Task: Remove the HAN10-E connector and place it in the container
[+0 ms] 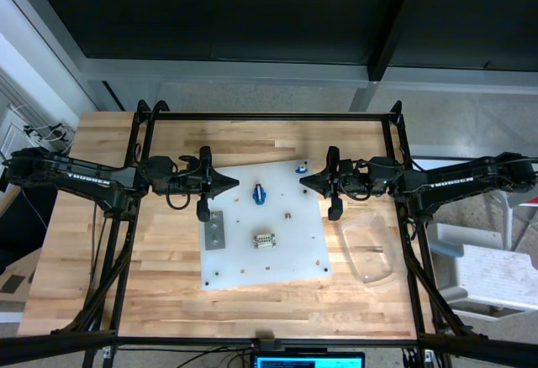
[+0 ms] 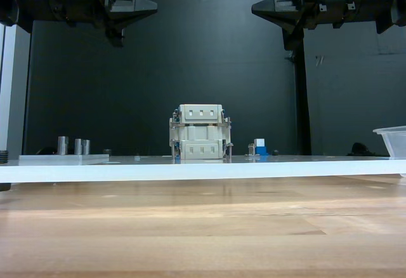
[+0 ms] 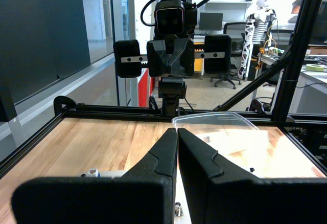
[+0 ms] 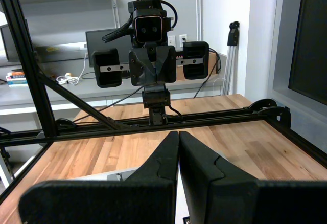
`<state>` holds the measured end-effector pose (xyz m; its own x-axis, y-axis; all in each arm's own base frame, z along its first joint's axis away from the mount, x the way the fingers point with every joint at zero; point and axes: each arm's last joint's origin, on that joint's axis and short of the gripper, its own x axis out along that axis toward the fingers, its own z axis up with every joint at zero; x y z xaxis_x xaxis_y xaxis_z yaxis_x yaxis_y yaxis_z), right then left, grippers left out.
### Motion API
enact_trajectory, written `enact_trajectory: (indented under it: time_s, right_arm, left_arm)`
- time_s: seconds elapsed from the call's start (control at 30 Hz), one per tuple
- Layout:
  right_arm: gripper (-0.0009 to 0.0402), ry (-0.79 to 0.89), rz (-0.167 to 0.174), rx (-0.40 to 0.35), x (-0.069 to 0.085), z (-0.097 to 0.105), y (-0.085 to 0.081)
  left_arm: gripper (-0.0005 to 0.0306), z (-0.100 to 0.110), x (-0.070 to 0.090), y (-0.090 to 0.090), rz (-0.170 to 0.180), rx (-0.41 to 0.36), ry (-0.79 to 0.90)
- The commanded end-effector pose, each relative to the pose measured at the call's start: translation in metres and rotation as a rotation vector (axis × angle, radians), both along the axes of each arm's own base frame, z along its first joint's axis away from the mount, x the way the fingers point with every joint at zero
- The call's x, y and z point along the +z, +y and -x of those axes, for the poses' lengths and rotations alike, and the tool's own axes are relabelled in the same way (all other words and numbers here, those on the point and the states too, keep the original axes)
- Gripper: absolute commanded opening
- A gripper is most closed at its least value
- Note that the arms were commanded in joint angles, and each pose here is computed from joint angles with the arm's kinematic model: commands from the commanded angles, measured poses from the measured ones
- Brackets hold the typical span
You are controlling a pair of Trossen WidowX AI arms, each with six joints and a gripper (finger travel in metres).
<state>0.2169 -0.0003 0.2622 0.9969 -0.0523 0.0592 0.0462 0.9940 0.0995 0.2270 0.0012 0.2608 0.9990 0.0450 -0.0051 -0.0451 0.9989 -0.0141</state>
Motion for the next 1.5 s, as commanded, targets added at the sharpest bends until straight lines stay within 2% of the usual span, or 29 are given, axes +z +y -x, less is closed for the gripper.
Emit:
enact_trajectory:
  time_s: [0.03,0.47,0.53,0.6,0.67,0.9,1.1,1.23,1.5]
  right_arm:
    - [0.0,0.006,-0.003,0.013,0.003,-0.001,0.001]
    - [0.0,0.006,-0.004,0.013,0.003,-0.001,0.001]
    - [0.0,0.005,-0.032,0.024,0.003,-0.001,0.002]
    - [0.0,0.009,-0.049,0.069,0.005,-0.002,0.003]
    - [0.0,0.054,-0.049,0.07,0.008,-0.004,0.003]
    - [0.0,0.237,-0.028,0.082,0.03,-0.016,0.004]
    - [0.0,0.352,-0.031,0.101,0.054,-0.028,0.006]
    - [0.0,0.431,-0.033,0.152,0.068,-0.039,0.008]
    - [0.0,0.623,0.034,0.185,0.087,-0.064,0.014]
  left_arm:
    - [0.0,0.0,0.0,0.0,0.0,0.001,0.0]
    - [0.0,0.0,0.0,0.0,0.0,0.0,0.0]
    - [0.0,0.0,0.0,0.0,0.0,0.001,0.0]
    - [0.0,0.0,0.0,0.0,0.0,0.001,0.0]
    - [0.0,0.0,0.0,0.0,0.0,0.001,0.0]
    - [0.0,0.0,0.0,0.0,0.0,0.001,0.0]
    - [0.0,0.0,0.0,0.0,0.0,0.001,0.0]
    - [0.0,0.0,0.0,0.0,0.0,0.001,0.0]
    - [0.0,0.0,0.0,0.0,0.0,0.0,0.0]
